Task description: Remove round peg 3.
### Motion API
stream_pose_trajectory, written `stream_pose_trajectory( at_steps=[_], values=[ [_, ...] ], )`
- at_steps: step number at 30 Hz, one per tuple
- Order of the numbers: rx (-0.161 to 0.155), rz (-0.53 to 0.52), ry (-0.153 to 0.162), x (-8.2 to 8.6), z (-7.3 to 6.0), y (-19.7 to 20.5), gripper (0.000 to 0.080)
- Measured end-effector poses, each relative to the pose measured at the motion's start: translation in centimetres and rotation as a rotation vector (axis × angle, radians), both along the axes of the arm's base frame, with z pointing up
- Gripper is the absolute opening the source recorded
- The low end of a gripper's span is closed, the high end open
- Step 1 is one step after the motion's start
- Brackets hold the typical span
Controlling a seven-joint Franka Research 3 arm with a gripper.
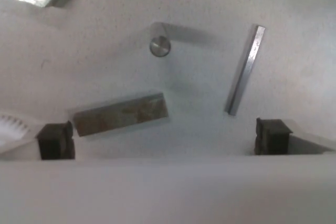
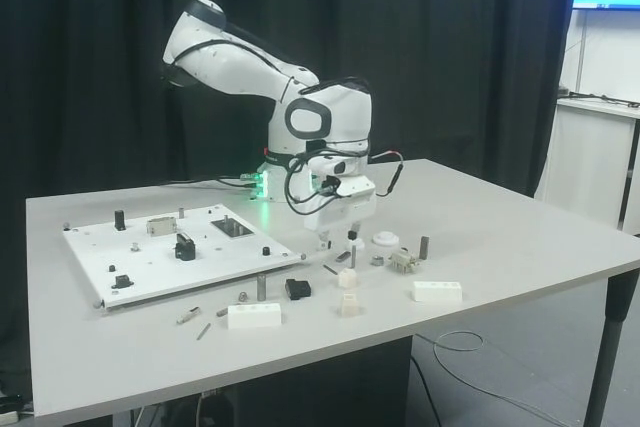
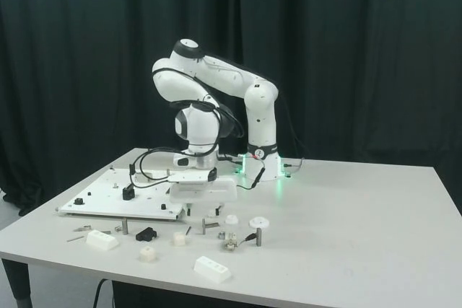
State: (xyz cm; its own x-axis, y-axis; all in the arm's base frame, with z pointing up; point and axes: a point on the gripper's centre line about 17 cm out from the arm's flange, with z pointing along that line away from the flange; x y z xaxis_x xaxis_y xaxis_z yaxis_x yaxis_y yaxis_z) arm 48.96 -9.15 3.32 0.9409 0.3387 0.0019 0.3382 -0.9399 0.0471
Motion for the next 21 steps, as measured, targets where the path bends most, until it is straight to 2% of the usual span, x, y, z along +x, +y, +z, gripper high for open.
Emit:
stream_pose_trajectory(
  at_steps=[8,9,21],
  values=[
    [-0.021,-0.006,0.006,0.0,0.7,0.2,0.0745],
    [-0.023,-0.007,0.007,0.0,0.8,0.2,0.0797],
    [-0.033,-0.009,0.011,0.0,1.7,0.5,0.08]
  ],
)
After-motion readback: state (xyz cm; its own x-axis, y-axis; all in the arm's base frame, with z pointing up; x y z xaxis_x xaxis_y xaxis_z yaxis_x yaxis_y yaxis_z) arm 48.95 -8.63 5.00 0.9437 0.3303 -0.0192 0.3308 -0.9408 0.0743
